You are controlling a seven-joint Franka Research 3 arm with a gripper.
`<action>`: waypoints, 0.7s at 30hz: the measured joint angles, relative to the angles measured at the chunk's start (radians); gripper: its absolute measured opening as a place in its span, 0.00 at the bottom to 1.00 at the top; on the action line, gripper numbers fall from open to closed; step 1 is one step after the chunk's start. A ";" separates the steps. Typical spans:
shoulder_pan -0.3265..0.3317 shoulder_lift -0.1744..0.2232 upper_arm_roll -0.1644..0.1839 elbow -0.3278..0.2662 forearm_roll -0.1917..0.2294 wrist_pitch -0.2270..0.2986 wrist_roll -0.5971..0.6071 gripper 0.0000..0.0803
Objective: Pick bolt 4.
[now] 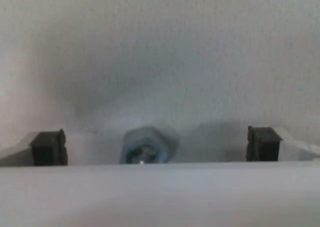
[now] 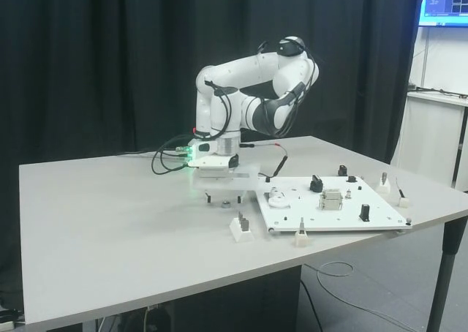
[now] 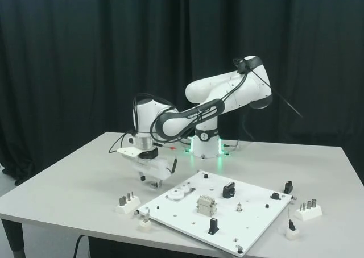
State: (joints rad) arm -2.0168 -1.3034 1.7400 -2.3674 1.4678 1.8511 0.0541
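The wrist view shows a grey bolt (image 1: 145,146) with a hexagonal head standing upright between my two black fingertips (image 1: 48,148). My gripper (image 1: 155,146) is open, with a gap on each side of the bolt. In the first room view the gripper (image 2: 224,195) hangs low over the grey table, just left of the white board (image 2: 365,219), and the bolt (image 2: 226,202) sits right under it. The second room view places the gripper (image 3: 150,180) near the board's (image 3: 256,227) far left corner.
The white board carries several small black and grey parts. A white holder with two pins (image 2: 241,229) and another small holder (image 2: 301,237) stand at the board's front left. More holders (image 3: 307,208) stand off its right side. Cables run behind the arm.
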 joint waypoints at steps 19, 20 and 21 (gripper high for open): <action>0.041 0.000 0.009 -0.038 0.000 -0.016 0.005 1.00; 0.043 0.000 0.009 -0.039 0.000 -0.016 0.008 1.00; 0.044 0.000 0.009 -0.040 0.000 -0.015 0.013 1.00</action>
State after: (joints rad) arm -1.9723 -1.3038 1.7487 -2.4073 1.4678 1.8361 0.0667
